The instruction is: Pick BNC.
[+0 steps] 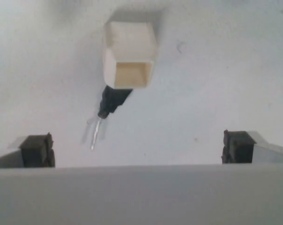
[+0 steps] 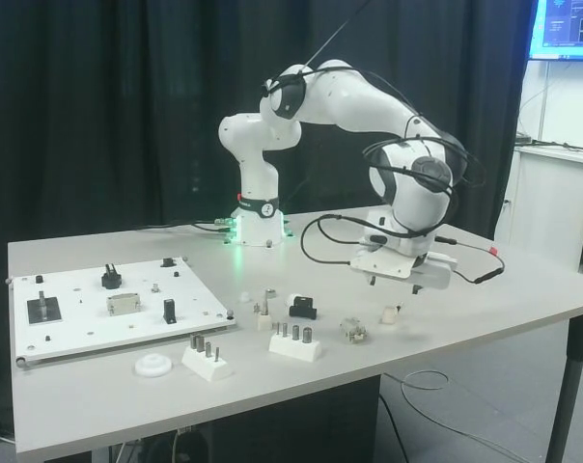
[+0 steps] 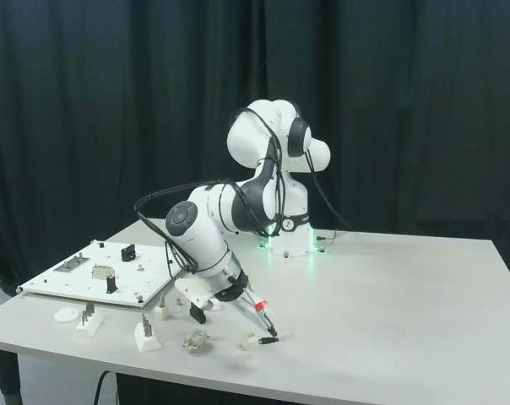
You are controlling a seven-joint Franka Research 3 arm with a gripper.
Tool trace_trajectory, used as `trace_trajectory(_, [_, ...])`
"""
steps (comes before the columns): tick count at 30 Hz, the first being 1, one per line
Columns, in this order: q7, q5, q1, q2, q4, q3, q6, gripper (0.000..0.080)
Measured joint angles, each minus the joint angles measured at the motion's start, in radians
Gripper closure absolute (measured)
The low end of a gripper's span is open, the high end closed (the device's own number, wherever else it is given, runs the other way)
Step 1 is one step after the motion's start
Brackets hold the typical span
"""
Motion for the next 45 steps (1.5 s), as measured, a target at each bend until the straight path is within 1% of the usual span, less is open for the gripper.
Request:
trace_trajectory(5, [0.016, -0.008, 0.000, -0.002, 0.026, 0.000, -0.029, 0.0003])
trace_trajectory(12, [0.024, -0.013, 0.002, -0.005, 0.049, 0.000, -0.046, 0.0003])
trace_trajectory(20, [0.035, -0.036, 0.005, -0.009, 0.075, 0.001, -0.068, 0.0003])
trace_trajectory(21, [0.035, -0.044, 0.007, -0.012, 0.080, 0.001, -0.075, 0.0003])
trace_trajectory(27, [0.035, -0.061, 0.014, -0.029, 0.080, 0.002, -0.094, 0.0003])
trace_trajectory(37, [0.010, -0.112, 0.030, -0.056, 0.080, 0.008, -0.112, 0.0003])
trace_trajectory(45, [0.002, -0.167, 0.031, -0.074, 0.080, 0.025, -0.111, 0.0003])
